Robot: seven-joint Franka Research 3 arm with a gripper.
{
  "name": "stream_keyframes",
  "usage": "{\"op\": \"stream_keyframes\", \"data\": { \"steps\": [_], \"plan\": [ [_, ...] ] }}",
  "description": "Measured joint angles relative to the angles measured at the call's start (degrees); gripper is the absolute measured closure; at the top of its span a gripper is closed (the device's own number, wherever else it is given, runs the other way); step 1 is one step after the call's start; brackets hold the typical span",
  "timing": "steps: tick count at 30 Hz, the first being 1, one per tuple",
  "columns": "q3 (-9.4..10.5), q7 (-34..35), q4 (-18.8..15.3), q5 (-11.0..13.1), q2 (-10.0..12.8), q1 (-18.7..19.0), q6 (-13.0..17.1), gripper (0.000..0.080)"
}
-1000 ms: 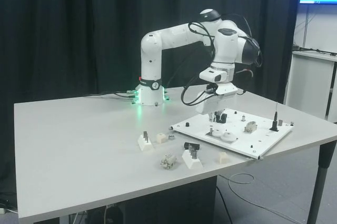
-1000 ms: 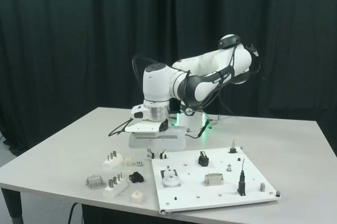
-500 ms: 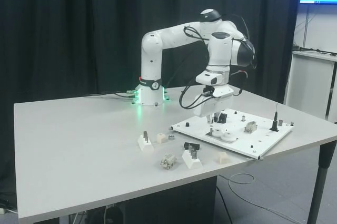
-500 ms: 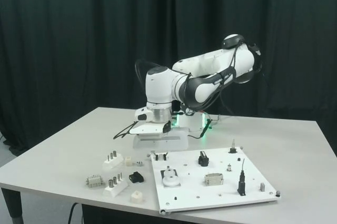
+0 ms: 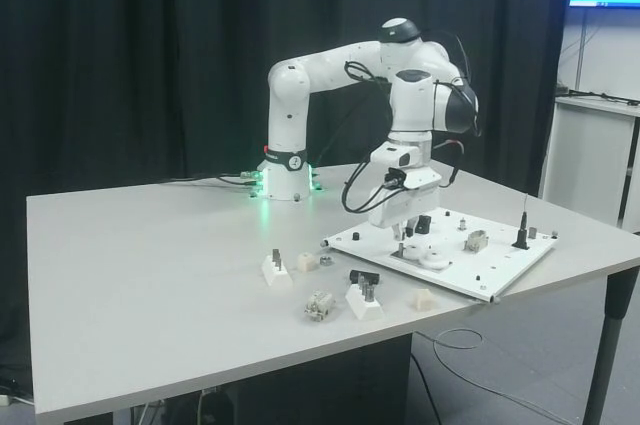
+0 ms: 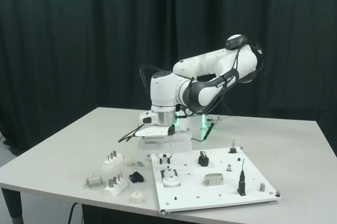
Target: Insert small gear.
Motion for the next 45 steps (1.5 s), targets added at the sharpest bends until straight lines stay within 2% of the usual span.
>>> {"op": "stream_keyframes", "data": {
  "steps": [17,45],
  "plan": [
    [1.00,0.0,-2.7,0.9,0.0,3.0,3.2,0.0601],
    [1.95,0.0,-3.5,2.0,0.0,3.2,3.4,0.0602]
  ]
}}
